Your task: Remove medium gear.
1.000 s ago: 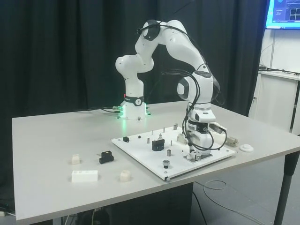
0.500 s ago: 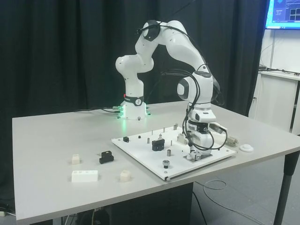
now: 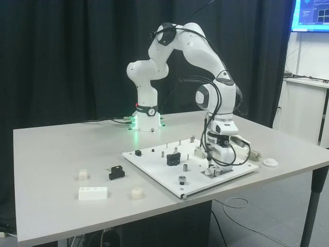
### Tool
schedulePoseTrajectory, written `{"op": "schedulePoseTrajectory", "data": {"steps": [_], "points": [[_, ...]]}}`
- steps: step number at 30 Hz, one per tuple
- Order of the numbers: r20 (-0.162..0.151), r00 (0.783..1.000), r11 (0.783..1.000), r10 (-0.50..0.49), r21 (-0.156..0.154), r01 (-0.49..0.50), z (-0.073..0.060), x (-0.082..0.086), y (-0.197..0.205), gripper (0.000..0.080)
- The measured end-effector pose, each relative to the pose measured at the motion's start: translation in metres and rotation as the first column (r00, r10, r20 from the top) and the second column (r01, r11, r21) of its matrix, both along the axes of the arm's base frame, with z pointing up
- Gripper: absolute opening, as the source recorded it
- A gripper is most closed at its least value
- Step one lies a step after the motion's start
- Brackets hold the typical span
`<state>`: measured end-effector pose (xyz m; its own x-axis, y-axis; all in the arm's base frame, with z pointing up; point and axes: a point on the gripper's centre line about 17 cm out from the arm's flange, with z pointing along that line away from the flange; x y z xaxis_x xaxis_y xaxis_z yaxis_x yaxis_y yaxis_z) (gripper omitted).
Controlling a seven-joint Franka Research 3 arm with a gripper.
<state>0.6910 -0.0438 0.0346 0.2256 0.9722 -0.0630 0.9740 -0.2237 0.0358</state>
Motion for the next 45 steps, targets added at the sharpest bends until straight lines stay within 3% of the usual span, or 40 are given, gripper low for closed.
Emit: {"op": "schedulePoseTrajectory", "data": {"steps": [14,40,45], "points": [[-0.026,1.000,1.000,0.001,0.001,-0.001,0.0008,-0.0007,-0.0003,0.0396],[-0.025,1.000,1.000,0.001,-0.001,-0.001,0.0009,-0.0001,-0.0007,0.0396],[-0.020,0.998,0.998,-0.061,0.003,0.061,0.0009,0.0001,-0.0009,0.0396]]}}
